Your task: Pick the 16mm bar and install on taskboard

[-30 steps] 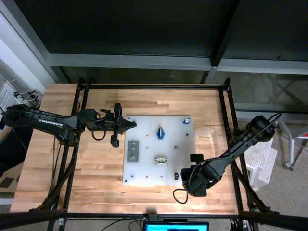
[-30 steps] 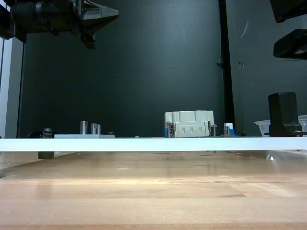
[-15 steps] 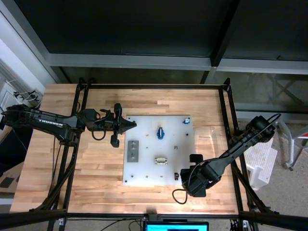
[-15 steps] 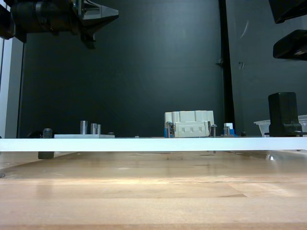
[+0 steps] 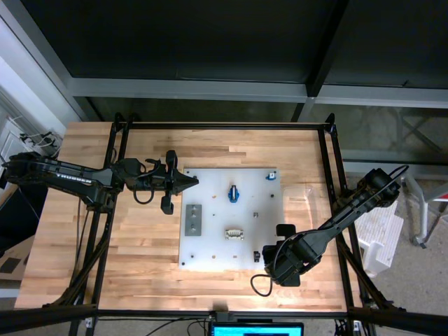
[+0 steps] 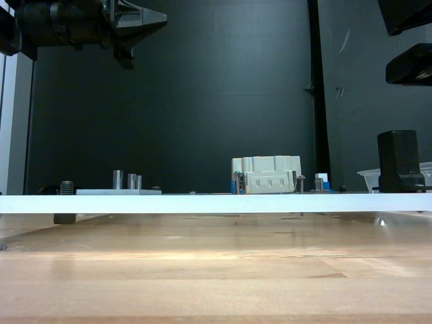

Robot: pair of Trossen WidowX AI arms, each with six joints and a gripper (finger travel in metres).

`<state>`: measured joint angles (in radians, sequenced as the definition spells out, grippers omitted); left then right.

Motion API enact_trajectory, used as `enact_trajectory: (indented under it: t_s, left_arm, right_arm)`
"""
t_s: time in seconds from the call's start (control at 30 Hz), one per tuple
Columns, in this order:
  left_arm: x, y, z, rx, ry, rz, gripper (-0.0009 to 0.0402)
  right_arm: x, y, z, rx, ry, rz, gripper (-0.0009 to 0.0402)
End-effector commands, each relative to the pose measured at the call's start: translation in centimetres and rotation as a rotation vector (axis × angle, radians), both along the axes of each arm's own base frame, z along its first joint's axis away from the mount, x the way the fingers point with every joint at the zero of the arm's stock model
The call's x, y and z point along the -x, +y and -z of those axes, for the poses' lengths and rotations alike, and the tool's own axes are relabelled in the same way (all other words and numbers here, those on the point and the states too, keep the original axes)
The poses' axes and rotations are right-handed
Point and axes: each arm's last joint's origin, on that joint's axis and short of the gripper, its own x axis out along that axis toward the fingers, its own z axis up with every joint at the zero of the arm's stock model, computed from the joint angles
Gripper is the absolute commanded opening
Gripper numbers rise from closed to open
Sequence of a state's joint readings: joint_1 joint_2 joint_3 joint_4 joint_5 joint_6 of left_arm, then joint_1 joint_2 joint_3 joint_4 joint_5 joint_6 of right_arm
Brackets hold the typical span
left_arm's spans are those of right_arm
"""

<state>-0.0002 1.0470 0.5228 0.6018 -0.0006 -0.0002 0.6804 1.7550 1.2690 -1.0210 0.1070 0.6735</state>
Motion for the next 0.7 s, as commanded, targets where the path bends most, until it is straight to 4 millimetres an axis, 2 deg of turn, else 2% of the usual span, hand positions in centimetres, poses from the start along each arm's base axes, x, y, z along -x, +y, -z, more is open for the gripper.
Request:
enact_trajectory:
  t_s: [0.03,0.7]
  left_arm:
    - [0.0,0.0,-0.01,0.0,-0.001,0.0,0.0]
    - [0.0,0.01,0.0,0.0,0.0,0.0,0.0]
  right_arm:
    - [0.02,0.01,0.05,-0.001,0.003,-0.001,0.0]
    - [0.06,-0.09,0.06,0.013,0.005,0.0,0.0]
